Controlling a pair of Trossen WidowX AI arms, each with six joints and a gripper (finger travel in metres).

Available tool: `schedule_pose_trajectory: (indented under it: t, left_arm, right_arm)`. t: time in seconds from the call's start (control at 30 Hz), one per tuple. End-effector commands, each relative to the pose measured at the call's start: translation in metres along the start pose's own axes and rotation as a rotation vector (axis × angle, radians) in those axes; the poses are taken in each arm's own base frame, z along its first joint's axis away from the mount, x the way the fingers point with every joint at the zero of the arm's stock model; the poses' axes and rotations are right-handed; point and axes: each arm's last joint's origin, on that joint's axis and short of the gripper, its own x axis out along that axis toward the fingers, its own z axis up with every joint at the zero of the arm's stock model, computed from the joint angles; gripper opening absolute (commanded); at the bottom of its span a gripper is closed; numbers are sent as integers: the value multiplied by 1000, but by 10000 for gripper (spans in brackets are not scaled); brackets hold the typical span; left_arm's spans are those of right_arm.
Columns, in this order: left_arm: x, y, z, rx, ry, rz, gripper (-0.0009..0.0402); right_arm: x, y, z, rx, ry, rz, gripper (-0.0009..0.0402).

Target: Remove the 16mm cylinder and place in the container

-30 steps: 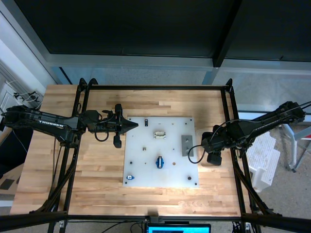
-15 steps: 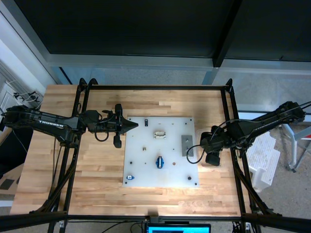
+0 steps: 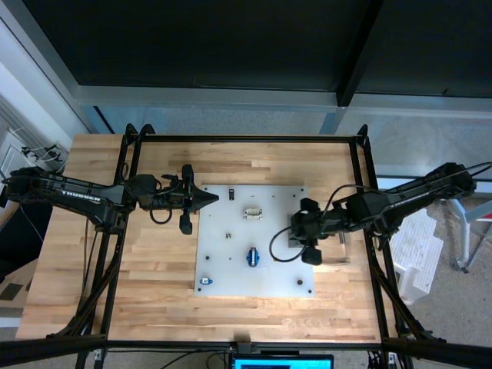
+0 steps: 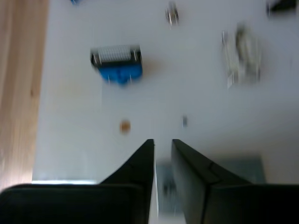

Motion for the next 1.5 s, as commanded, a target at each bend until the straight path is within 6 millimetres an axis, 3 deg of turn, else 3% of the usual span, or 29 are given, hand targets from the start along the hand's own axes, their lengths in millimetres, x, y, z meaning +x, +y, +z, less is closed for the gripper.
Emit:
schedule_pose_trajectory:
  t: [0.03, 0.4, 0.6, 1.03, 1.5]
  left_arm:
    - [0, 0, 0, 0, 0, 0, 0]
    - [0, 0, 0, 0, 0, 0, 0]
    - [0, 0, 0, 0, 0, 0, 0]
    - [0, 0, 0, 0, 0, 0, 0]
    - [0, 0, 0, 0, 0, 0, 0]
  right_arm:
    - [6, -3, 17, -45, -109, 10, 3]
    - [9, -32, 58, -100, -457, 22, -1]
    - [6, -50, 67, -96, -657, 61, 0]
    - [4, -63, 46, -50, -904, 48, 0]
    - [-10, -66, 16, -33, -909, 20, 0]
